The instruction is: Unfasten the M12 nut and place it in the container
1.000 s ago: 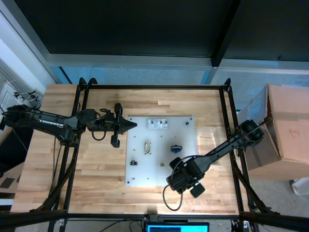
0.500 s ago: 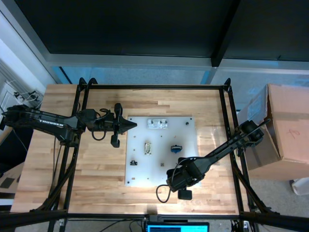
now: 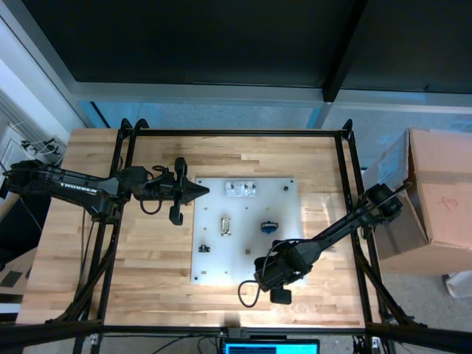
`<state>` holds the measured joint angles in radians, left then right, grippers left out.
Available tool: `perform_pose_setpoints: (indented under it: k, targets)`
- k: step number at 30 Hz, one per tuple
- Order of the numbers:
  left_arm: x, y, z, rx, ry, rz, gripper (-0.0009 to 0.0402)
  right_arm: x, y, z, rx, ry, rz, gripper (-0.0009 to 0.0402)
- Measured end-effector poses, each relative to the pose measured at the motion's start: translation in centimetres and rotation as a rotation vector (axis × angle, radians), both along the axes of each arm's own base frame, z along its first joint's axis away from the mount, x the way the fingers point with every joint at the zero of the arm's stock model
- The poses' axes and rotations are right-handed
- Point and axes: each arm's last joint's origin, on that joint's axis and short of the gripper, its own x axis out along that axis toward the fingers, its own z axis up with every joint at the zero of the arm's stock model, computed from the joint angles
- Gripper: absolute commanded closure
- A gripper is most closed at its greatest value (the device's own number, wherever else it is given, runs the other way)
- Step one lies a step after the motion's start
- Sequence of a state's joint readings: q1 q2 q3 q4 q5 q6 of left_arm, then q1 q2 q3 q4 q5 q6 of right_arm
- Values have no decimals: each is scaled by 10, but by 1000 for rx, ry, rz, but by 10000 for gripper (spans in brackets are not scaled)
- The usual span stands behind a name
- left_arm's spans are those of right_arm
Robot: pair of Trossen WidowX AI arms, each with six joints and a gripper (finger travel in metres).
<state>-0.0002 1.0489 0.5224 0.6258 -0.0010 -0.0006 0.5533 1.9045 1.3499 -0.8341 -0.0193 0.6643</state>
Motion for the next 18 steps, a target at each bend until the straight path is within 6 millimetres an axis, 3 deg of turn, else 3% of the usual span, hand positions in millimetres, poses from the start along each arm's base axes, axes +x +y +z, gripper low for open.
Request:
perform_pose_setpoints:
  k: [18]
  targets:
    - [0,0,0,0,0,0,393,1,0,0,-15,-21,21,394]
